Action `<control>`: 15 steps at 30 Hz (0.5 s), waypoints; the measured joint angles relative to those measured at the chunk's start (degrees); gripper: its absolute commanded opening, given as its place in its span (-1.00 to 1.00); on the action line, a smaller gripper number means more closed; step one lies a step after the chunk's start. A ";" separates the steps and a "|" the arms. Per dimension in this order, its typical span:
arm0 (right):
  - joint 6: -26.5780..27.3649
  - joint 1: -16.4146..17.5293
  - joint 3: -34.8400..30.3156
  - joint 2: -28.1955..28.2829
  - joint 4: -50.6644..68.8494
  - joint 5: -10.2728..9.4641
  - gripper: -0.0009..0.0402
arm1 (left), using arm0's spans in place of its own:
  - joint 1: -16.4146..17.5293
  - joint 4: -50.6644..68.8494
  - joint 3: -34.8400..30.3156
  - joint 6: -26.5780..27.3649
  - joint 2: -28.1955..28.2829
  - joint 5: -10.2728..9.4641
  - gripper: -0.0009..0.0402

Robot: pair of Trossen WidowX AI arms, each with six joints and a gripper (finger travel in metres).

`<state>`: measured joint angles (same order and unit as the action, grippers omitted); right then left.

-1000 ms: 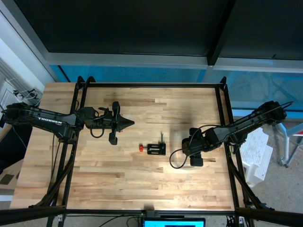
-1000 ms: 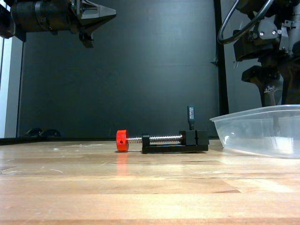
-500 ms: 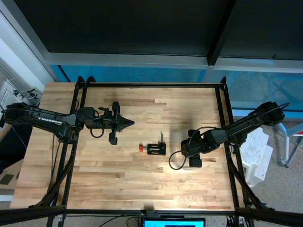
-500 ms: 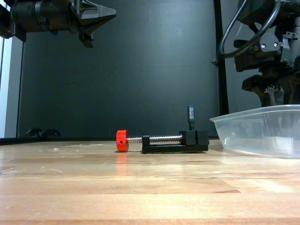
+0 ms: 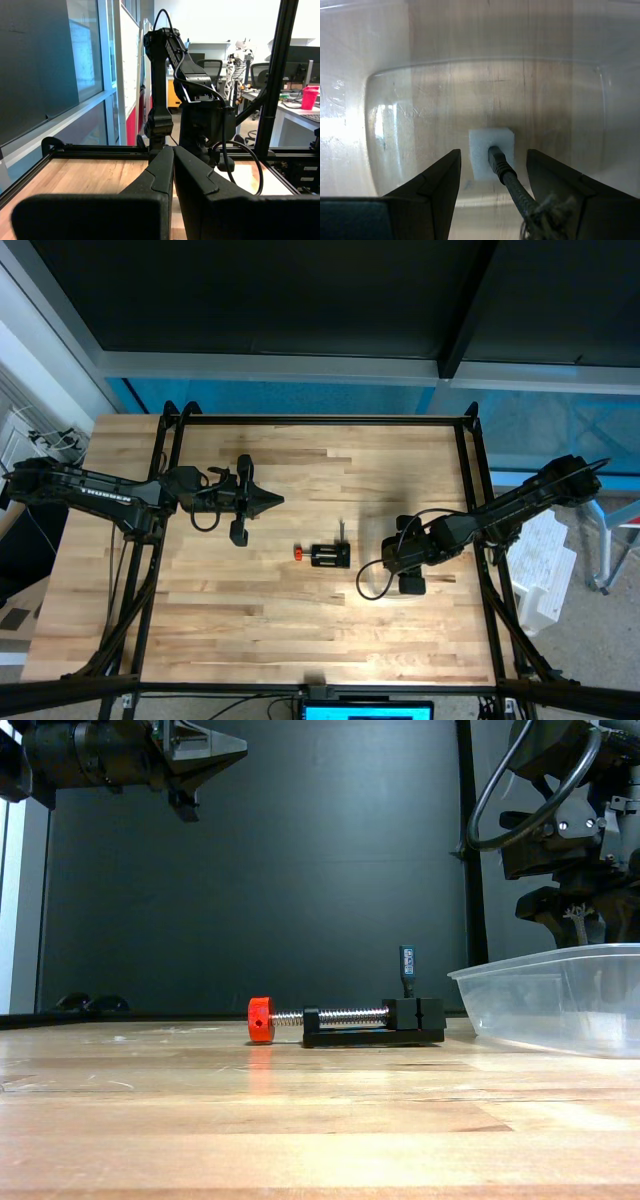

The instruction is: Pick the usb-c connector and install on the hub

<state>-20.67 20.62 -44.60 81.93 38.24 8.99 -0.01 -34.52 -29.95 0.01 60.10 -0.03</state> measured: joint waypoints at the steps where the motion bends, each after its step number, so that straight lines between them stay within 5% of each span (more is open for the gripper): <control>1: 0.02 0.00 0.02 0.00 0.00 0.00 -0.20 | 0.00 0.02 0.00 0.02 0.00 0.00 -0.96; 15: 0.61 0.00 0.15 -0.02 0.00 0.02 -0.59 | 0.00 0.00 0.00 0.00 0.00 0.02 -0.96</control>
<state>-20.05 20.62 -44.45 81.91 38.24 9.02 -0.01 -34.52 -29.95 0.01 60.10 -0.01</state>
